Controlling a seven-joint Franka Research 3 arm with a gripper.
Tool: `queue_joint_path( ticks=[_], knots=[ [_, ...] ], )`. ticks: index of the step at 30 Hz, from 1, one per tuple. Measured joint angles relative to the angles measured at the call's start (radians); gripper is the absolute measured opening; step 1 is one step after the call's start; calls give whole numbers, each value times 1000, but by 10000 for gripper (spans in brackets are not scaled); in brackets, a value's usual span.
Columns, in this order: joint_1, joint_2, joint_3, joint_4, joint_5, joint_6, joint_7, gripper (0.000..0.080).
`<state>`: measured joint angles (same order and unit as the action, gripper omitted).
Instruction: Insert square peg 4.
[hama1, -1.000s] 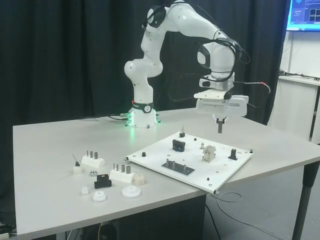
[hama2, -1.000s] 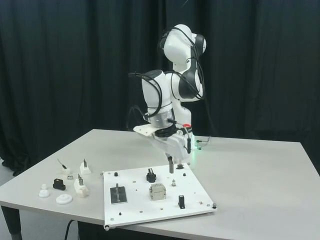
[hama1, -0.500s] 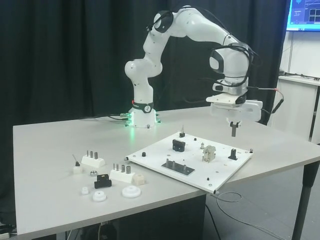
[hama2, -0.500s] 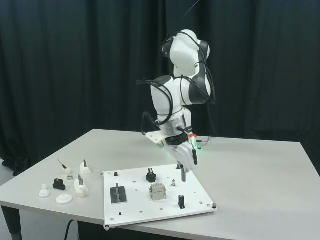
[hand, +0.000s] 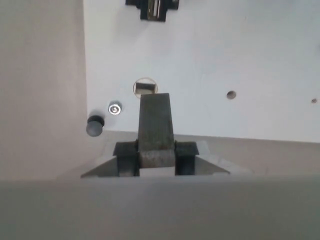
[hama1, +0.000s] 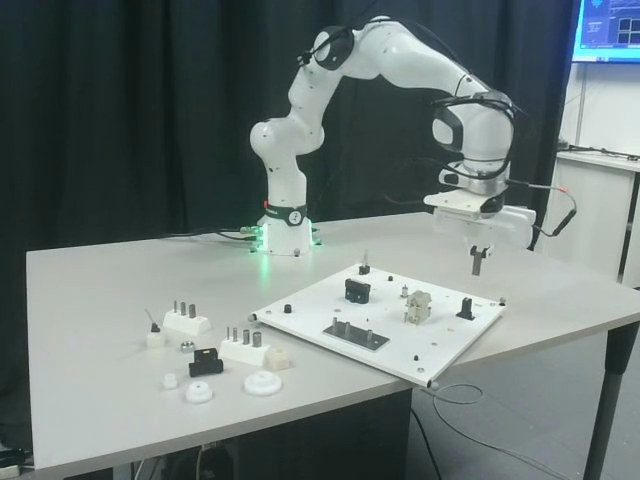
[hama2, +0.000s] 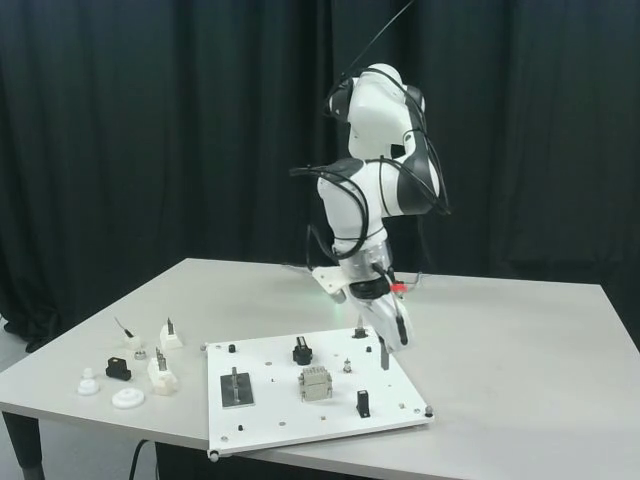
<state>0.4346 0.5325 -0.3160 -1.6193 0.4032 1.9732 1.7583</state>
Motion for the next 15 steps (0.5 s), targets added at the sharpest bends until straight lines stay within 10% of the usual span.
queue_joint_path(
  ticks=[15],
  knots=[
    [33,39,4,0,0,34,119,150]
  ],
)
